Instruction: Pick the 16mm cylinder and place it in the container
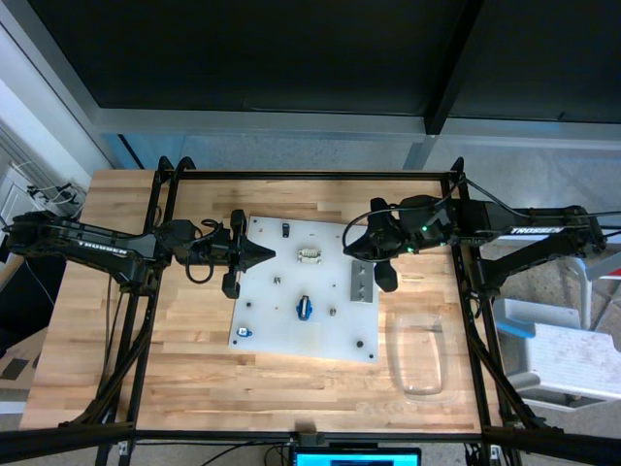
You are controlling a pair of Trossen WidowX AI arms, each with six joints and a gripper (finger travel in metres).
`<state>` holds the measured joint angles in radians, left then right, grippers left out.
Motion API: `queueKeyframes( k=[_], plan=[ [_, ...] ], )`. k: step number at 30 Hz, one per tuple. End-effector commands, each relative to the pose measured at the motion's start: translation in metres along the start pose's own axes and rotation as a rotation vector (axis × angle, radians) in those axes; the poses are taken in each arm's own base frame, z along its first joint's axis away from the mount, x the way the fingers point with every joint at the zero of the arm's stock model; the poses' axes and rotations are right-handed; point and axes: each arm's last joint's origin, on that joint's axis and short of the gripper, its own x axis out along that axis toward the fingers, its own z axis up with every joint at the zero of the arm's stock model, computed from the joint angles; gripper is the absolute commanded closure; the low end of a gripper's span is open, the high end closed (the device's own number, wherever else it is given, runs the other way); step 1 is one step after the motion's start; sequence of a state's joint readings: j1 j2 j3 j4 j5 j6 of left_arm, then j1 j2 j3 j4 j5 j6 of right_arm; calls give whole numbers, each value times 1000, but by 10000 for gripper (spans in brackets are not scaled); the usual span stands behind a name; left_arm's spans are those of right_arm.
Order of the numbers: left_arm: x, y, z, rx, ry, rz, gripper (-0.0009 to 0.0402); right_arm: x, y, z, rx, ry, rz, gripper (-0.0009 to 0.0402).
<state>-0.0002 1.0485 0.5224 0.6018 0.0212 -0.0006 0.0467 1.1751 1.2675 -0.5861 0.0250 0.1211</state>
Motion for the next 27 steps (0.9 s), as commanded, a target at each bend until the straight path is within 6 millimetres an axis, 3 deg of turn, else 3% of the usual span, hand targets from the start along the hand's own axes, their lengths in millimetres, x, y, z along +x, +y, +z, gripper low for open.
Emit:
queueKeyframes(
  k=[1, 13, 27],
  plan=[
    [0, 0, 0, 0, 0, 0, 393, 1, 0, 3, -4, 85, -10, 393],
    [0, 0, 0, 0, 0, 0, 393, 24, 2, 9, -3, 376, -46, 393],
    [0, 0, 0, 0, 0, 0, 393, 62, 4, 1, -14, 561, -65, 393]
  ],
)
